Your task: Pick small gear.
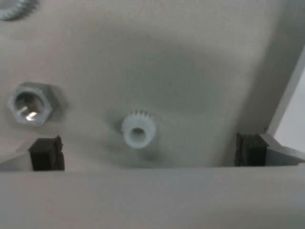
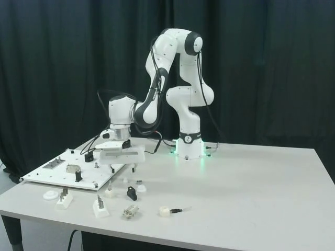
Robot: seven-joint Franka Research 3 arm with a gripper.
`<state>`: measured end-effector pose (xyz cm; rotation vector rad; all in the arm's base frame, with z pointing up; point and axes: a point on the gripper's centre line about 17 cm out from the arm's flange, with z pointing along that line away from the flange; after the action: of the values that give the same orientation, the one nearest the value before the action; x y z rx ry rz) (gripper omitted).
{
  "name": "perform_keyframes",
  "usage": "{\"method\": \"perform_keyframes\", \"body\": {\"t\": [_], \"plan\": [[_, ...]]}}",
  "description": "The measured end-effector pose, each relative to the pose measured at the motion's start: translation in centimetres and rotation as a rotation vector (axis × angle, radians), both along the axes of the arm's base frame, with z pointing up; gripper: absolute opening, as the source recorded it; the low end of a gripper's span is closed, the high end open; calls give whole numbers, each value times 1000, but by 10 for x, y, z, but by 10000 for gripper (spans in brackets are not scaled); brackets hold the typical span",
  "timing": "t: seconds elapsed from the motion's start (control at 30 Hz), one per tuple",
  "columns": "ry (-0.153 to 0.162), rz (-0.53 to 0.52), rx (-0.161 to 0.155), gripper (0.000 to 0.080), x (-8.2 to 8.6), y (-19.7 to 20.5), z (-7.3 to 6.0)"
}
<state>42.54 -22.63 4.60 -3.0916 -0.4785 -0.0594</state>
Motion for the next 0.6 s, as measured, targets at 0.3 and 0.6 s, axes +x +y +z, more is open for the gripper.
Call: {"method": "perform_keyframes", "body": {"t": [0.3, 0.6], "plan": [[-1, 6, -6, 800, 0, 2, -2], [7, 5, -23, 800, -5, -2, -8]]}}
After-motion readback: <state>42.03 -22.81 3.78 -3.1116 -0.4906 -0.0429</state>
